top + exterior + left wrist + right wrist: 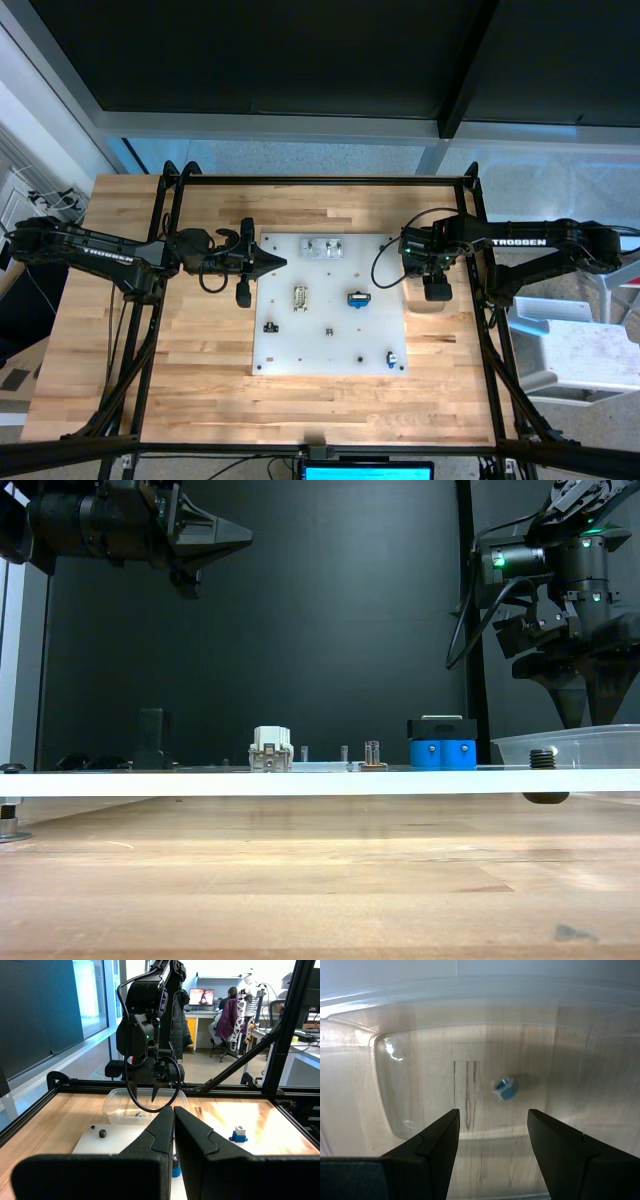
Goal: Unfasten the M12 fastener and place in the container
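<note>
Two-arm rig over a wooden counter [200, 400] carrying the white board [300, 350], described from the near edge outward. Nearest, at the board's near right edge, the black stud [543, 757] stands bare with its ribs exposed and nothing on it. Just beyond, off the board's right edge, sits the translucent container [600, 748]. The M12 fastener [506, 1088], a small silver hex nut, lies loose on the container floor, touching neither wall. The right gripper [492, 1116] hangs directly above the container, pointing down into it, its fingers spread wide and holding nothing, with the nut below and between them. Farthest back, at the board's far left edge, the left gripper [173, 1112] is held high and level, pointing toward the right arm, its fingers pressed together on nothing. Progress, as judged: unfastening and placing both appear complete, and at most the right arm's retreat is left. Orientation: the nut is squat, with no marked long axis. It shows angled facets, but its bore is not visible, so which way the bore points cannot be told.
</note>
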